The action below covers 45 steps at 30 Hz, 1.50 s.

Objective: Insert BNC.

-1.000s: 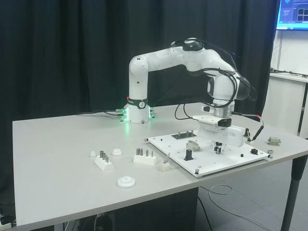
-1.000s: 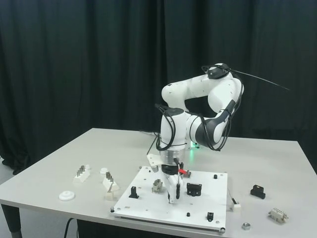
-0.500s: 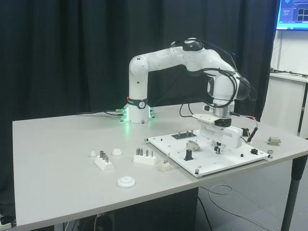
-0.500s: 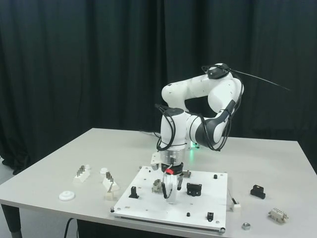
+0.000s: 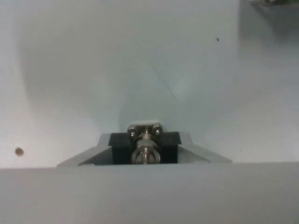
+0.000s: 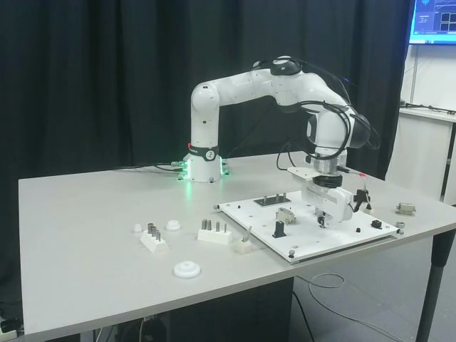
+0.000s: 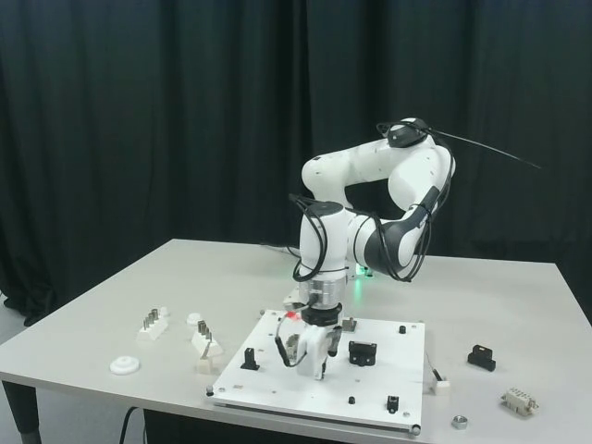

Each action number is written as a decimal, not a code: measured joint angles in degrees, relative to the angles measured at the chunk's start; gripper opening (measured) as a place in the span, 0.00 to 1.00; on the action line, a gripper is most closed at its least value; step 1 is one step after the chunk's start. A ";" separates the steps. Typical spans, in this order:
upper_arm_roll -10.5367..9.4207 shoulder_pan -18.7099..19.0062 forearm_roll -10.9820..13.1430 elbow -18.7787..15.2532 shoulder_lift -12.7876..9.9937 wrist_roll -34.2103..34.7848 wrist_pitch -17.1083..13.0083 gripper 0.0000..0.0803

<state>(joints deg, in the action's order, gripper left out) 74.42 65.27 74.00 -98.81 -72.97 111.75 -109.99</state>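
Metal BNC connector (image 5: 145, 148) sits directly beneath my gripper (image 6: 324, 219), over the white board (image 6: 335, 239) on the counter (image 6: 85, 214); I cannot tell my gripper's state.

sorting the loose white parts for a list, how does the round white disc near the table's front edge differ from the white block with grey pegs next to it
The disc is round and low, stepped up to a small raised hub; the peg block is oblong and carries upright grey pegs. The disc lies nearer the table's front edge; the peg block sits farther back. Both are white and rest loose on the grey table, off the white board.

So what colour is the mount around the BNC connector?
Black; the mount around the BNC connector shows best in the wrist view.
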 joint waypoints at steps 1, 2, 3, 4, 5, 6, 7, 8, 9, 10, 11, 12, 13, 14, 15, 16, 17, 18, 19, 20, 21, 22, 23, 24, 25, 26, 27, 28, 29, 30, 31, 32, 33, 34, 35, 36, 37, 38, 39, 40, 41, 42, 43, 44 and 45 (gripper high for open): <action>0.00 0.00 0.00 0.00 0.00 1.01 0.00 0.15; 0.00 0.00 0.00 0.00 0.00 2.00 0.00 0.15; 0.00 0.00 0.00 0.00 0.00 3.06 0.00 0.15; 0.00 0.00 0.00 0.00 0.00 4.02 0.00 0.15; 0.00 0.00 0.00 0.00 0.00 4.98 0.00 0.15; 0.00 -0.01 0.00 0.00 0.00 5.78 0.00 0.15; 0.00 -0.01 0.00 0.00 0.00 6.51 0.00 0.15; 0.00 -0.01 0.00 0.00 0.00 7.22 0.00 0.15; 0.00 -0.01 0.00 0.00 0.00 7.92 0.00 0.15; 0.00 -0.01 0.00 -0.01 0.00 8.57 0.00 0.15; 0.00 -0.01 0.00 -0.01 0.00 9.16 0.00 0.15; 0.00 -0.01 0.00 -0.01 0.00 9.76 0.00 0.15; 0.00 -0.01 0.00 -0.01 0.00 10.24 0.00 0.15; 0.00 -0.02 0.00 -0.01 0.00 10.83 0.00 0.15; 0.00 -0.02 0.00 -0.01 0.00 11.41 0.00 0.15; 0.00 -0.02 0.00 -0.01 0.00 11.94 0.00 0.15; 0.00 -0.02 0.00 -0.01 0.00 12.43 0.00 0.15; 0.00 -0.03 0.00 -0.01 0.00 12.82 0.00 0.15; 0.01 -0.03 0.00 -0.01 0.00 13.24 0.00 0.15; 0.02 -0.03 0.00 -0.01 0.00 13.59 0.00 0.15; 0.02 -0.03 0.00 -0.01 0.00 13.84 0.00 0.15; 0.02 -0.03 0.00 -0.02 0.00 14.17 0.00 0.15; 0.03 -0.03 0.00 -0.02 0.00 14.46 0.00 0.15; 0.03 -0.03 0.00 -0.02 0.00 14.72 0.00 0.15; 0.03 -0.03 0.00 -0.02 0.00 15.03 0.00 0.15; 0.03 -0.03 0.00 -0.02 0.00 15.32 0.00 0.15; 0.03 -0.03 0.00 -0.02 0.00 15.56 0.00 0.15; 0.03 -0.03 0.00 -0.03 0.00 15.73 0.00 0.15; 0.04 -0.03 0.00 -0.03 0.00 15.83 0.00 0.15; 0.04 -0.03 0.00 -0.03 0.00 15.88 0.00 0.15; 0.04 -0.03 0.00 -0.03 0.00 15.91 0.00 0.15; 0.04 -0.03 0.00 -0.03 0.00 15.94 0.00 0.15; 0.04 -0.03 0.00 -0.03 0.00 15.99 0.00 0.15; 0.04 -0.03 0.00 -0.03 0.00 16.07 0.00 0.15; 0.04 -0.03 0.00 -0.03 0.00 16.16 0.00 0.15; 0.04 -0.03 0.00 -0.03 0.00 16.22 0.01 0.15; 0.04 -0.03 0.00 -0.03 0.00 16.27 0.01 0.15; 0.04 -0.03 0.00 -0.03 0.00 16.29 0.00 0.15; 0.04 -0.03 0.00 -0.03 0.00 16.33 0.01 0.15; 0.04 -0.02 0.00 -0.03 0.00 16.37 0.00 0.15; 0.04 -0.02 0.00 -0.03 0.00 16.42 0.00 0.15; 0.04 -0.02 0.00 -0.03 0.00 16.48 0.00 0.15; 0.03 -0.02 -0.01 -0.03 0.00 16.52 0.01 0.15; 0.01 -0.03 -0.11 -0.09 -0.02 16.57 0.02 0.15; -0.01 -0.03 -0.14 -0.17 -0.05 16.59 0.03 0.15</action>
<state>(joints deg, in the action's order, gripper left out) 74.41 65.24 73.85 -98.98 -73.01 128.34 -109.95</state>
